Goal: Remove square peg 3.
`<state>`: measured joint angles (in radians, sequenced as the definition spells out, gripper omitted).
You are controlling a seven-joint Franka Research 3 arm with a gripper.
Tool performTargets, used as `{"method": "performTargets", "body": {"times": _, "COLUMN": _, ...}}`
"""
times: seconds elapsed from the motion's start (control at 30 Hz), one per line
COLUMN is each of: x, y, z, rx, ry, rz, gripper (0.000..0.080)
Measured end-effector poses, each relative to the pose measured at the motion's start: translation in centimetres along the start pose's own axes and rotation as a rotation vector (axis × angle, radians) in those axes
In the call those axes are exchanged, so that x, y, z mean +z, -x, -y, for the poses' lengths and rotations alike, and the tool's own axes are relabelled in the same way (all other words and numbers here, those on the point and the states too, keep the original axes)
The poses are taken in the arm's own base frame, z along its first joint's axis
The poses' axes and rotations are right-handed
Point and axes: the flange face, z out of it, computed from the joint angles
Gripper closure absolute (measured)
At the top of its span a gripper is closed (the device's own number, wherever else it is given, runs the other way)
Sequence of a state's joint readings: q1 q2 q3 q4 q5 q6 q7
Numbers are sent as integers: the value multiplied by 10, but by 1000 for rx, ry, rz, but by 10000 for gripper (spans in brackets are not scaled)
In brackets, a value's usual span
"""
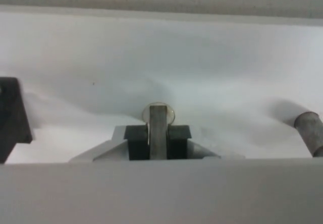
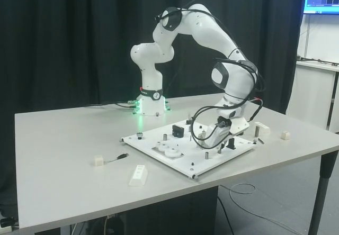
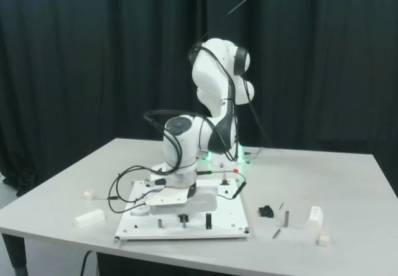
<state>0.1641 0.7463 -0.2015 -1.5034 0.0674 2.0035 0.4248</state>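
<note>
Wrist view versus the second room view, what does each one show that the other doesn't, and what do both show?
Only the wrist view shows the grey peg gripped between the black fingertip pads. Only the second room view shows the whole white arm, the grey table and the loose white blocks. Both show the white board.

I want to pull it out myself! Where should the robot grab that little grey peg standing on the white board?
Grip the small grey upright peg near its top, on two opposite flat sides, coming straight down from above. It stands upright from the white board, so probably only its top is free. The black-fingered gripper brackets it that way.
</note>
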Motion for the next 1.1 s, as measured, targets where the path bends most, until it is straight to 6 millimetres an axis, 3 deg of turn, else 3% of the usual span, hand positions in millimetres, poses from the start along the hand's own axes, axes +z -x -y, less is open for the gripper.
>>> {"method": "performTargets", "body": {"times": 0.6, "x": -2, "y": -3, "z": 3, "rx": 9, "ry": 26, "rz": 23, "gripper": 726}}
{"method": "performTargets", "body": {"times": 1.1, "x": -29, "y": -3, "z": 4, "rx": 13, "ry": 51, "rz": 55, "gripper": 726}}
